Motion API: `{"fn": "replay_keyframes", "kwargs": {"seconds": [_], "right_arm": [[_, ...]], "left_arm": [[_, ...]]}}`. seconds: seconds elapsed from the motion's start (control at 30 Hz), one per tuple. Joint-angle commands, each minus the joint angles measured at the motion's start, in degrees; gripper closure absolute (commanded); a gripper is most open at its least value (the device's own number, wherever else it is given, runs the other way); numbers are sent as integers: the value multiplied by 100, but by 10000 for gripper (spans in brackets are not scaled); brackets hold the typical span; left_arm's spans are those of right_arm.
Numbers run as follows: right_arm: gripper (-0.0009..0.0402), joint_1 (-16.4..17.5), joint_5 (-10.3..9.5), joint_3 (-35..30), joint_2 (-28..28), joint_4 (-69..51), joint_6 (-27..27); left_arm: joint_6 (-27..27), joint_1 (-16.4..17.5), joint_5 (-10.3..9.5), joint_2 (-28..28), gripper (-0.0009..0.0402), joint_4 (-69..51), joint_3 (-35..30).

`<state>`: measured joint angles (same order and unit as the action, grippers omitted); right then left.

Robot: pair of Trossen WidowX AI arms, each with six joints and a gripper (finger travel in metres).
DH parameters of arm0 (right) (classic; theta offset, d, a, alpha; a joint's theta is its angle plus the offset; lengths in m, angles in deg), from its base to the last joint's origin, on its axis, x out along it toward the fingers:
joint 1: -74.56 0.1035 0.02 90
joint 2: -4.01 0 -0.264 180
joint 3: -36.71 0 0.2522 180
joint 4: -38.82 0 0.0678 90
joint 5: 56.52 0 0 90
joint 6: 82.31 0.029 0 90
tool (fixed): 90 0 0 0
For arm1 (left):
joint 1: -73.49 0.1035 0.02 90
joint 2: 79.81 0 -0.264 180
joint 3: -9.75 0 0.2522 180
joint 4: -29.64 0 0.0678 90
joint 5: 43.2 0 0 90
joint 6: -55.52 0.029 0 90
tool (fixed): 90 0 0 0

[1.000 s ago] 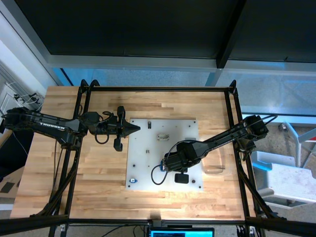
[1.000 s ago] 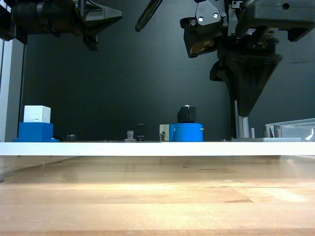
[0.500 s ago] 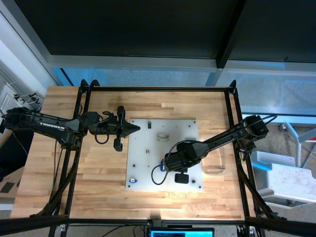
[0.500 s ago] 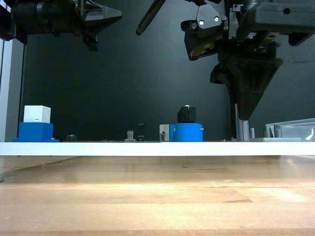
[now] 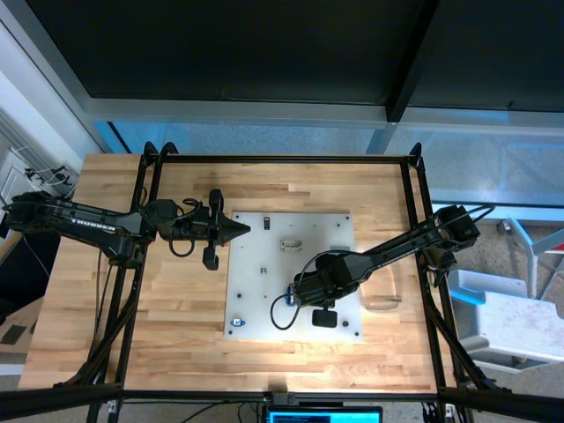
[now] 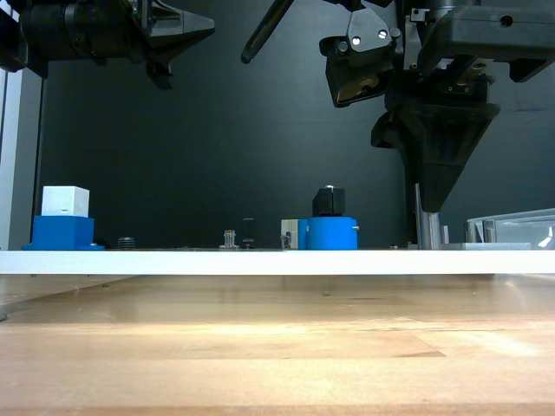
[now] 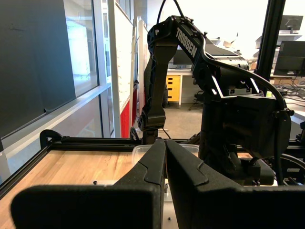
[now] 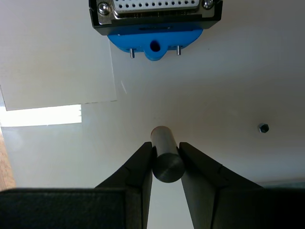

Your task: Pick the 16mm cylinder and place it in the taskboard

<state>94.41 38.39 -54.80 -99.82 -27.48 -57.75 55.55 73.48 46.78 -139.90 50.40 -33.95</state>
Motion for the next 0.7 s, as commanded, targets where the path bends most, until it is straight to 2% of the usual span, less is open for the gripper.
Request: {"fn": "replay_keyframes", "kwargs": {"seconds": [0.03, 0.7], "right_arm": [[354, 0, 2, 24, 0, 72, 0], [354, 2, 0, 313, 0, 393, 2]], "left_arm": [[2, 0, 2, 0, 393, 0, -2], [0, 0, 2, 0, 393, 0, -2]]}}
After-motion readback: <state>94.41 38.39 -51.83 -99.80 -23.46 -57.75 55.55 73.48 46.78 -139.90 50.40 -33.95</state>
